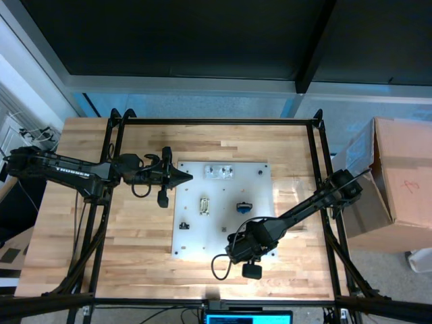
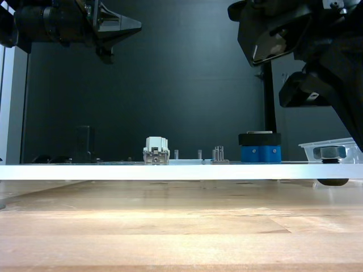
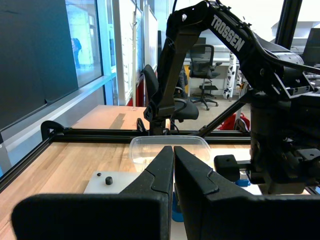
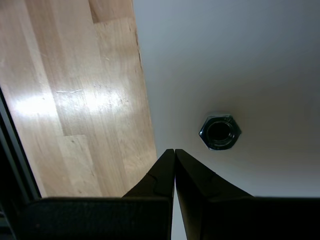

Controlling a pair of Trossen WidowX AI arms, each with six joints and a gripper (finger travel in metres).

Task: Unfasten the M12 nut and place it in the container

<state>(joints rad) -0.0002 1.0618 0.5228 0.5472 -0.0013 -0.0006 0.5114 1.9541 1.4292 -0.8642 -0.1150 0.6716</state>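
The silver M12 nut [image 2: 329,152] sits on its stud at the board's near right edge, with a little black stud showing beneath it. In the right wrist view the nut [image 4: 220,132] lies on the white board [image 4: 250,60], a short way beyond the fingertips and apart from them. My right gripper [image 4: 174,151] hangs above the board near its front edge [image 1: 236,251], shut with nothing between its fingers. The clear container [image 2: 340,145] stands behind the stud and holds no nut that I can see. My left gripper [image 3: 173,149] hovers high over the board's far left edge [image 1: 183,177], shut and empty.
A white connector [image 2: 156,153], a blue and black block [image 2: 260,148] and small pins [image 2: 218,153] stand on the board. The clear tray [image 3: 170,141] shows beyond the left fingertips. Black frame rails [image 1: 216,121] border the table, and a cardboard box [image 1: 395,182] stands off to the right.
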